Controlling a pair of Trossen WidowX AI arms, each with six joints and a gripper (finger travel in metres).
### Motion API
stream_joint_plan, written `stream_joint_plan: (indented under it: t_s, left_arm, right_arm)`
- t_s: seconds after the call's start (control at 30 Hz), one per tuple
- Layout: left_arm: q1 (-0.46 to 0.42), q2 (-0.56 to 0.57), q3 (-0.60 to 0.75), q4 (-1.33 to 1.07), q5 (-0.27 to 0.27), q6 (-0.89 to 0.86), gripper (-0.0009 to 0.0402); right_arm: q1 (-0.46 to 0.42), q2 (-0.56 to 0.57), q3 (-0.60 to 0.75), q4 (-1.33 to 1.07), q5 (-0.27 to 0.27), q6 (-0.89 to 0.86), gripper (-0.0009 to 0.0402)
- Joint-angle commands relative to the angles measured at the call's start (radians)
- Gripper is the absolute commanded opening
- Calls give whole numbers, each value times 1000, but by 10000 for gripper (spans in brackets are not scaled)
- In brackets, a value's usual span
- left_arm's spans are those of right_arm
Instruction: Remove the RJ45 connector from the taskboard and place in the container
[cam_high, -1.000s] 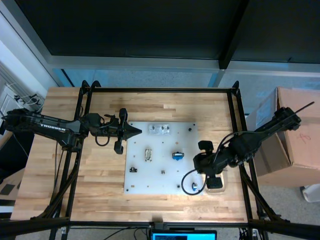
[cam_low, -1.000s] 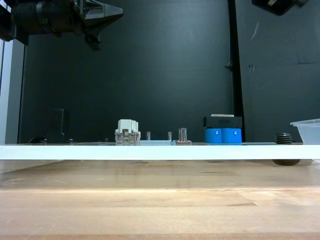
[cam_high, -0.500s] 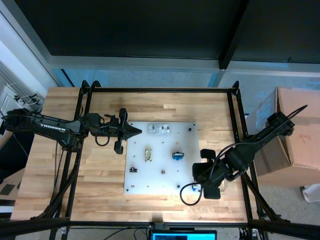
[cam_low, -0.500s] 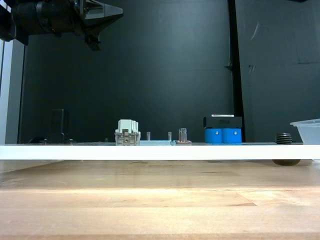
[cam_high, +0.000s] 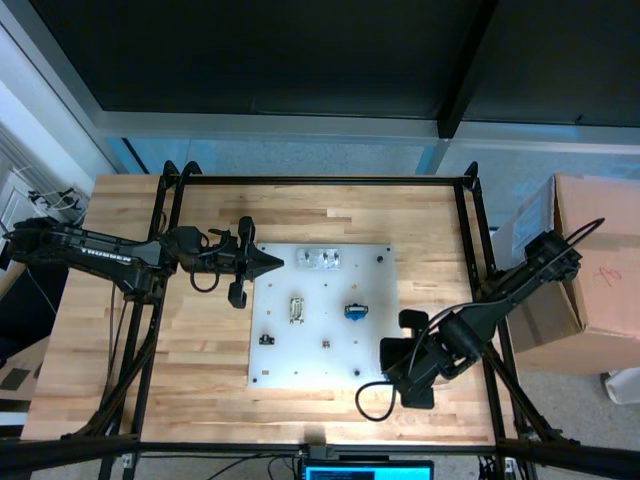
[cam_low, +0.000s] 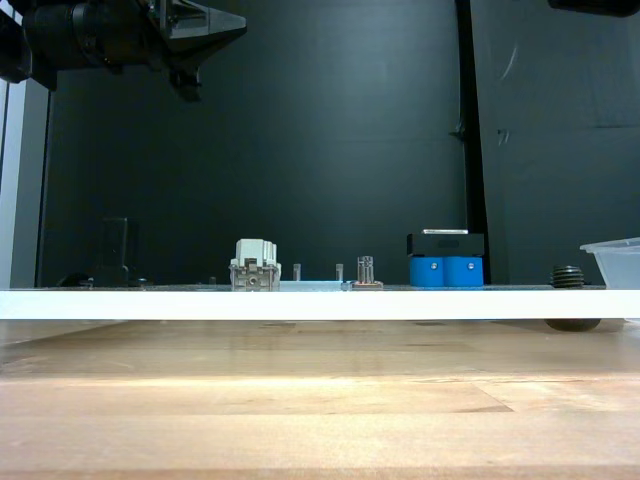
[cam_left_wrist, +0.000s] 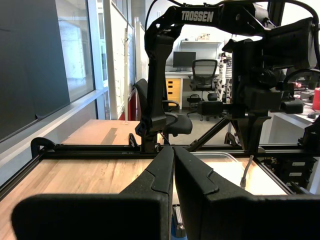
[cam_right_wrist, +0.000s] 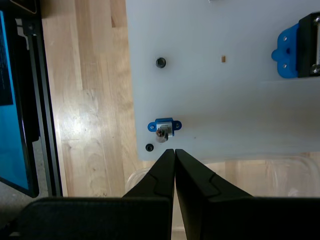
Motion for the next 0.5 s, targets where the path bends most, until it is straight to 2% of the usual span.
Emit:
stream_joint_plan:
  t_s: [0.03,0.5]
  left_arm:
    - [0,0,0,0,0,0,0]
    - [0,0,0,0,0,0,0]
  right_arm:
    - [3,-1,-17,2,3,8,0]
    - [14,92,-67,75,-8,8,0]
